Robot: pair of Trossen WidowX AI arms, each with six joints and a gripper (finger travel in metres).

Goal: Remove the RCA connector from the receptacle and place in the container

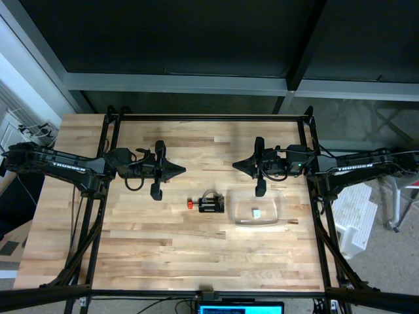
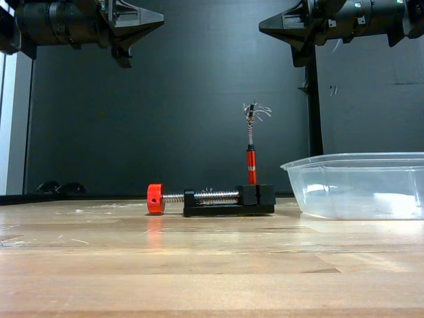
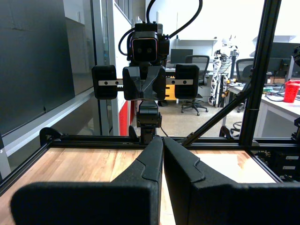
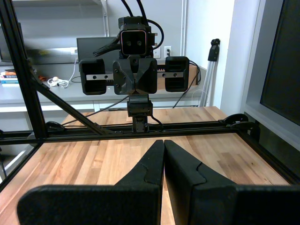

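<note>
The RCA connector (image 2: 252,165) stands upright in the receptacle (image 2: 228,199), below and between my hands, slightly nearer my right hand (image 1: 239,165). It and my left hand (image 1: 179,170) hang high, pinched shut, empty.

Open air separates the high-hung left pincer (image 1: 182,170) and right pincer (image 1: 236,165) from the RCA connector (image 2: 252,165); container (image 2: 358,195) beside.

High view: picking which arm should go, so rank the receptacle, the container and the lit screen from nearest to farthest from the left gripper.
1. receptacle, just nearward and right of the shut left gripper.
2. container, farther right, nearward of the shut right gripper.
3. lit screen, at the near edge of the table.
</note>
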